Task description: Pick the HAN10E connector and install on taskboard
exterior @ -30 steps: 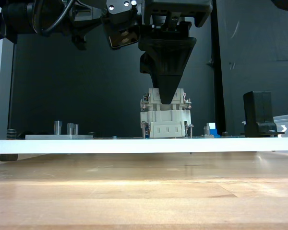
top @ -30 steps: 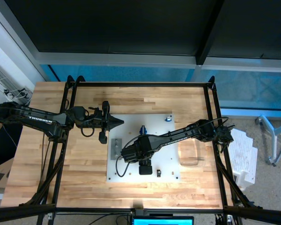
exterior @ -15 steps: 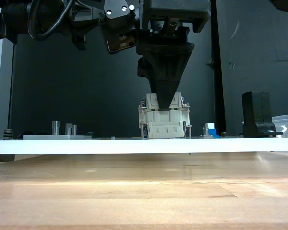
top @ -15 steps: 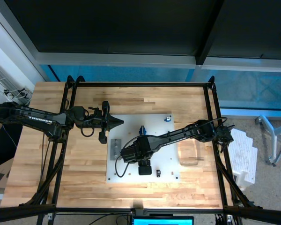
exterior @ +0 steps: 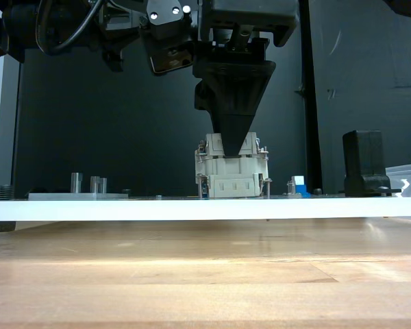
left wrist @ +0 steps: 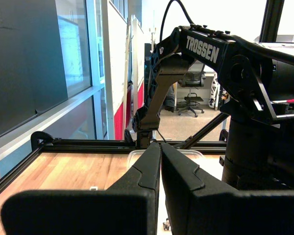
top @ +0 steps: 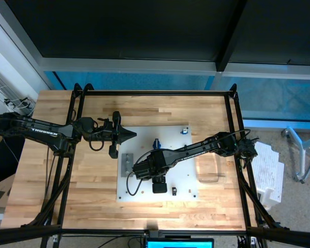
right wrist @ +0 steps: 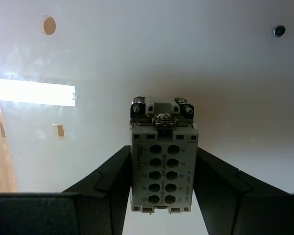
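1. High view: the right gripper (top: 158,182) hangs over the middle of the taskboard (top: 185,155), just beside the grey block (top: 127,164). It hides the connector from this angle. The left gripper (top: 130,135) is parked at the board's far-left corner, well apart from the work. A clear tray (top: 209,169) lies at the board's right edge.

2. Low view: the connector (exterior: 231,179) stands upright on the board, with the right gripper's wedge-shaped finger (exterior: 231,130) coming down over its top half. I cannot tell whether its bottom sits flush. A blue part (exterior: 299,185) and a black fitting (exterior: 364,164) stand off to the right, clear of it.

3. Left wrist view: the left claw is pressed together with nothing in it, and it points across the table toward the right arm.

4. Right wrist view: the right claw pinches the connector by its long sides, its ten-hole face turned to the camera and white board beyond it.

5. Judgement: the install step is in hand, in its last part, with the connector at or near its seat. The next move calls for a straight downward press with no tilt. Then the claw should spread and lift straight up, so the fingers do not drag the connector back out.
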